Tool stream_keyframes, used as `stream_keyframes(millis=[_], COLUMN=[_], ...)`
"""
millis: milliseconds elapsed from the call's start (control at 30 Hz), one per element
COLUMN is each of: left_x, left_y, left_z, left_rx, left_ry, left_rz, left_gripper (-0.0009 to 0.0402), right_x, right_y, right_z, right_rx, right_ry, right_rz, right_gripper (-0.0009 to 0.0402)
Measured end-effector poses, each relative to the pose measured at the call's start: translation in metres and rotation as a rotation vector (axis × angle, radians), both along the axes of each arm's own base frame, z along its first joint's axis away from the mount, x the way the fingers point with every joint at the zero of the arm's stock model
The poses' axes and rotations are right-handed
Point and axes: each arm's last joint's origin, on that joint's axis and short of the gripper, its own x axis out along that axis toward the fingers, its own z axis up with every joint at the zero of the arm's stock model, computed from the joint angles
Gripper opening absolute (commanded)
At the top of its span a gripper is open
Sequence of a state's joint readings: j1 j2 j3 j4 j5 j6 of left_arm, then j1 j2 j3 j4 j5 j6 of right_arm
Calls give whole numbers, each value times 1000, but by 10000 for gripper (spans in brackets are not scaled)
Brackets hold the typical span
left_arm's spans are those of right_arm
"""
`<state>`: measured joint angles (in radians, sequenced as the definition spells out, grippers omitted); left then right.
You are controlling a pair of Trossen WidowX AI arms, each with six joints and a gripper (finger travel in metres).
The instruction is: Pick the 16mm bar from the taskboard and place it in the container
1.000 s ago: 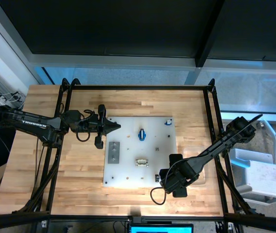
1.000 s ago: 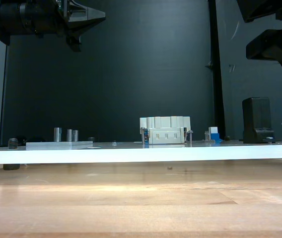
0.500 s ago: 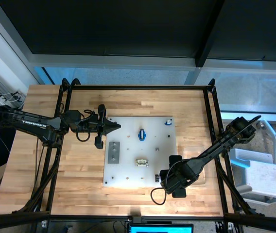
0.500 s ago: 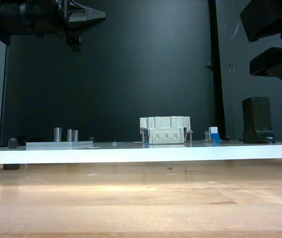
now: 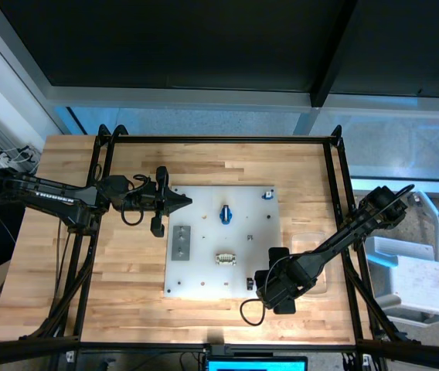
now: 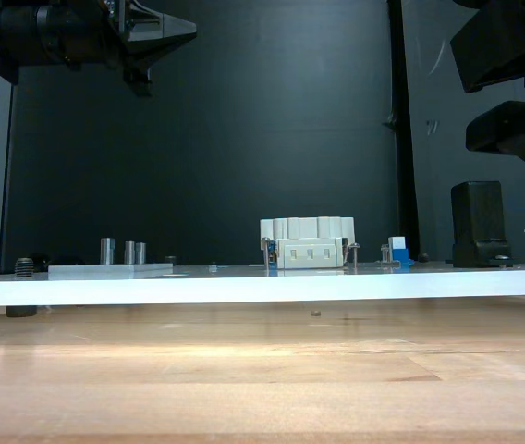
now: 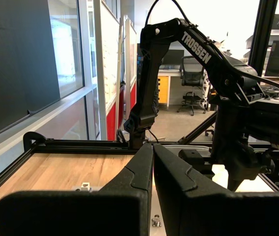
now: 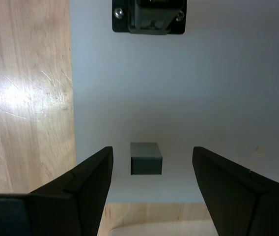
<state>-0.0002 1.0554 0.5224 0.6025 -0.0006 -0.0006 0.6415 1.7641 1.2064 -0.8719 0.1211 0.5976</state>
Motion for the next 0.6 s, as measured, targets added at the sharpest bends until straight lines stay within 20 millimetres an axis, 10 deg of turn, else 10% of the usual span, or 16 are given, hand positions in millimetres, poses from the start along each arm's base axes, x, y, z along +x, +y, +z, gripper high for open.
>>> stream_keyframes(millis=[600], left_x=[0], left_y=[0], left_z=[0], left_rx=[0], left_ry=[0], left_rz=[0], left_gripper=[0], right_x=[1], right_y=[1], right_z=[0], right_rx=[12], right_ry=[-15], right_rz=[2], right_gripper=[128])
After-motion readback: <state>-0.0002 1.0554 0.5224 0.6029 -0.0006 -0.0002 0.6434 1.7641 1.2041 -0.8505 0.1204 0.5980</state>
